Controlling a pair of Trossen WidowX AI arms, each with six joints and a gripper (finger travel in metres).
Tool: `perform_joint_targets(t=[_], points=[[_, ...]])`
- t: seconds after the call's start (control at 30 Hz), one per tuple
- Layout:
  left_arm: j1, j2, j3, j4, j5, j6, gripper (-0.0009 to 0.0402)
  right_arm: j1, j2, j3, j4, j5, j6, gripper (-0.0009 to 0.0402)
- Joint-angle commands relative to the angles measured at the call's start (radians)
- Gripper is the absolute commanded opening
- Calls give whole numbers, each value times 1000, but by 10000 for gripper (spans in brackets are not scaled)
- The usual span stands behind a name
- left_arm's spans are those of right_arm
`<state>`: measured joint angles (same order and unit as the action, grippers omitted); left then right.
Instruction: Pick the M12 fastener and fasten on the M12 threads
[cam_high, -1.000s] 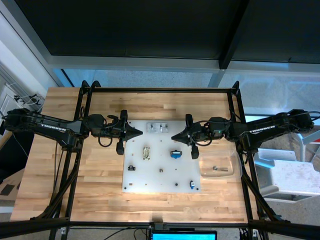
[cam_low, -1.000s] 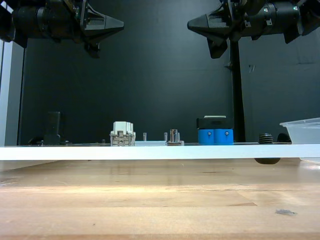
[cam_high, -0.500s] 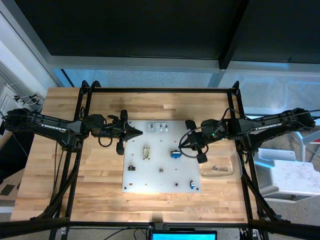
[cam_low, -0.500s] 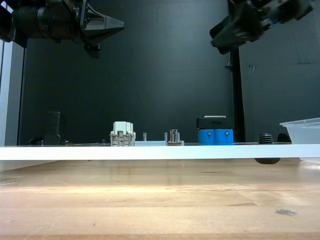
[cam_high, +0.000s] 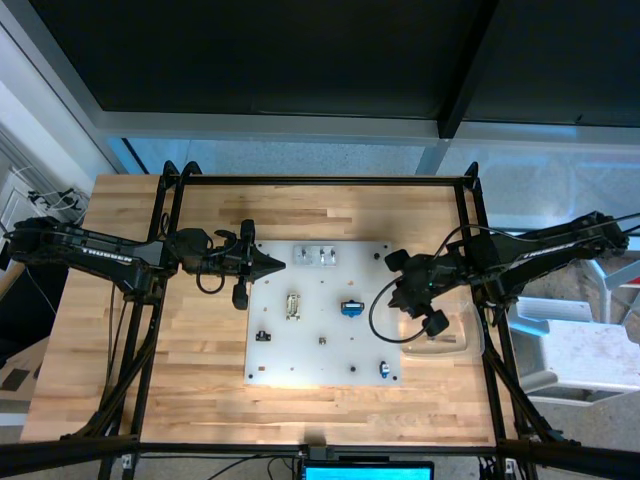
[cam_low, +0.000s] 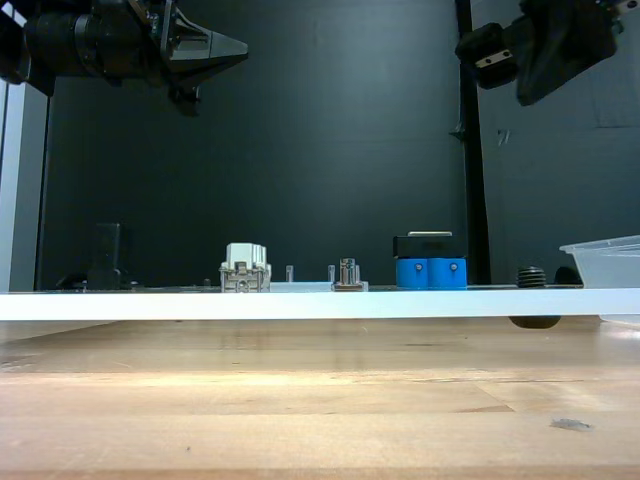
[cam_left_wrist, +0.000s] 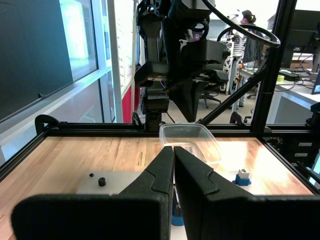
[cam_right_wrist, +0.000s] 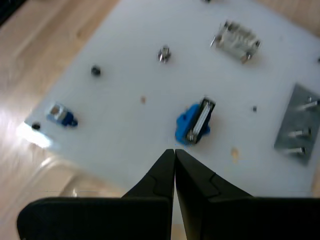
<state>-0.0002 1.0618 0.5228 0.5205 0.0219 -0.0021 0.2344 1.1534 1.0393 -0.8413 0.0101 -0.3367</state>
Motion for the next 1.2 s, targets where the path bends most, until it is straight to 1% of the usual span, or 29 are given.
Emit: perform_joint_targets(t=[0.03, 0.1, 0.17, 0.2, 0.27, 0.37, 0.47, 0.63, 0.77, 1.03, 1.2], points=[[0, 0, 0, 0, 0, 0, 0, 23, 1, 19, -77, 9, -15, 0], [0, 0, 0, 1, 0, 0, 0, 34, 1, 23, -121, 8, -16, 0], [0, 0, 0, 0, 0, 0, 0, 49, 1, 24, -164, 9, -40, 0], [0, 0, 0, 0, 0, 0, 0, 59, 1, 24, -185, 9, -67, 0], [0, 0, 0, 0, 0, 0, 0, 83, 1, 24, -232, 10, -151, 0], [0, 0, 0, 0, 0, 0, 0, 125, 1, 24, -309, 25, -279, 0], [0, 0, 0, 0, 0, 0, 0, 148, 3, 24, -360, 24, -354, 0], [0, 0, 0, 0, 0, 0, 0, 183, 22, 24, -433, 24, -418, 0], [0, 0, 0, 0, 0, 0, 0, 214, 51, 23, -449, 24, -458, 0], [0, 0, 0, 0, 0, 0, 0, 278, 107, 17, -449, 24, -493, 2], [0, 0, 0, 0, 0, 0, 0, 312, 132, -3, -446, 24, -497, 20]])
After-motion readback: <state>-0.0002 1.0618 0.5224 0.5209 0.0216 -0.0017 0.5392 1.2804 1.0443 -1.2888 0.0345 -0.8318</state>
